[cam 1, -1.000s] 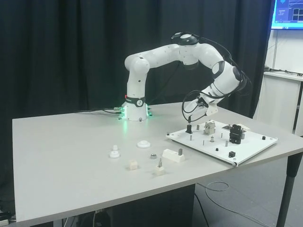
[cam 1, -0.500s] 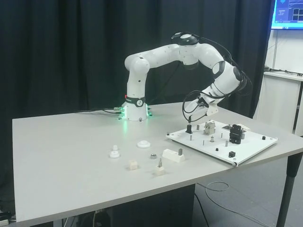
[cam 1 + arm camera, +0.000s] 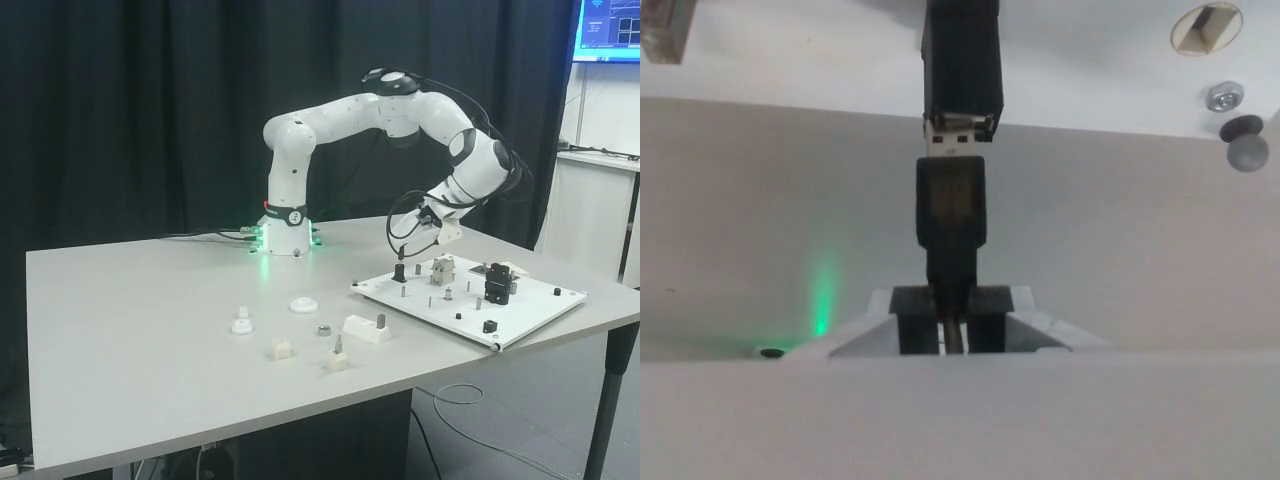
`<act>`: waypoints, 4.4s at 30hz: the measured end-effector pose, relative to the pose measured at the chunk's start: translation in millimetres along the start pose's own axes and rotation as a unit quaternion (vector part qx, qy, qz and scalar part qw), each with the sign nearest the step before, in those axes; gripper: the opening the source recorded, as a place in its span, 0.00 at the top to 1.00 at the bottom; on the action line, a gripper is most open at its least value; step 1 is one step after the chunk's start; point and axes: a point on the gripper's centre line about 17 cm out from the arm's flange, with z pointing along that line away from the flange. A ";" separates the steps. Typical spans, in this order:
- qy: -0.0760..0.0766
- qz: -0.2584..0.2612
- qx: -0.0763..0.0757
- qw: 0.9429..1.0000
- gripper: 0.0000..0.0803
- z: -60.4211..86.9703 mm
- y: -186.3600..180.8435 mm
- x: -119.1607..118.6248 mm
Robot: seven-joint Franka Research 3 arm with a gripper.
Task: Insert USB.
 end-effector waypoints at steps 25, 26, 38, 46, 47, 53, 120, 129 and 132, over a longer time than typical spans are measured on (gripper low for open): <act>0.001 0.002 -0.003 1.000 0.93 -0.6 3.3 0.6; 0.001 0.002 -0.003 1.000 0.93 -0.6 3.9 0.6; 0.001 0.007 -0.005 1.000 0.93 -0.1 9.4 0.3; -0.002 0.007 -0.003 1.000 0.93 0.8 8.3 -0.9; -0.003 0.007 -0.002 1.000 0.93 1.1 7.8 -1.3; -0.009 0.005 0.003 1.000 0.93 3.4 3.3 -3.9; 0.010 -0.009 0.003 1.000 0.93 6.6 4.5 7.4; 0.012 -0.013 0.005 1.000 0.93 6.8 4.7 7.4; 0.013 -0.013 0.006 1.000 0.93 6.7 4.4 7.3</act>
